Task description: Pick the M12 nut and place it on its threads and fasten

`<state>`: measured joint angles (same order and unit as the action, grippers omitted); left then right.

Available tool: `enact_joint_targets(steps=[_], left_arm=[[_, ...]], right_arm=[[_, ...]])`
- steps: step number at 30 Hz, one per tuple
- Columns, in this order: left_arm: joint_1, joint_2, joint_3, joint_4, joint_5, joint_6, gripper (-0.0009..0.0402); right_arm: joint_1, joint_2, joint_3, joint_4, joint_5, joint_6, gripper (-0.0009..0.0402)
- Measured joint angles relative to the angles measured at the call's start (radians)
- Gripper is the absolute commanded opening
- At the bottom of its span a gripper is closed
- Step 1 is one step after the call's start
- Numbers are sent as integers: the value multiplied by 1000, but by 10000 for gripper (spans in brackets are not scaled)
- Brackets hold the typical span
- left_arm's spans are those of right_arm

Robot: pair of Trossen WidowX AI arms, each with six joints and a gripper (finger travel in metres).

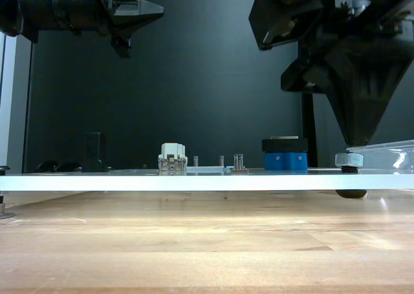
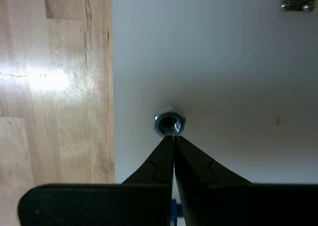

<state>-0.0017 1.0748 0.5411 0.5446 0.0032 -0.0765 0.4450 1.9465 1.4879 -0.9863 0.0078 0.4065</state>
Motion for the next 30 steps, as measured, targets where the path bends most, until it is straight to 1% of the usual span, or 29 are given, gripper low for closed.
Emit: enact_joint_targets(steps=[3, 6, 11, 15, 17, 18, 20, 21, 22, 24, 28, 30], left_arm=[[0, 0, 0, 0, 0, 0, 0], [0, 0, 0, 0, 0, 0, 0], [0, 0, 0, 0, 0, 0, 0], [0, 0, 0, 0, 0, 0, 0], [0, 0, 0, 0, 0, 0, 0], [0, 0, 0, 0, 0, 0, 0], [0, 0, 0, 0, 0, 0, 0], [0, 0, 0, 0, 0, 0, 0], [0, 0, 0, 0, 0, 0, 0], [0, 0, 0, 0, 0, 0, 0], [0, 0, 0, 0, 0, 0, 0], [0, 0, 0, 0, 0, 0, 0]], right_arm=[[0, -4, 3, -13, 11, 0, 0], [-2, -5, -6, -4, 58, -7, 0], [-7, 0, -52, 63, 61, -20, 0], [-7, 8, -58, 64, 59, -20, 0], [-6, 8, -58, 64, 34, -19, 0], [-7, 7, -58, 62, 5, -19, 0], [-10, 7, -58, 60, -87, -18, 0], [-9, 7, -57, 64, -115, -16, 0], [-6, 7, -54, 61, -130, -9, 0], [-4, 5, -48, 47, -125, 7, 0], [-8, -2, -45, 27, -95, 19, 0], [-8, -9, -44, 18, -50, 33, 0]])
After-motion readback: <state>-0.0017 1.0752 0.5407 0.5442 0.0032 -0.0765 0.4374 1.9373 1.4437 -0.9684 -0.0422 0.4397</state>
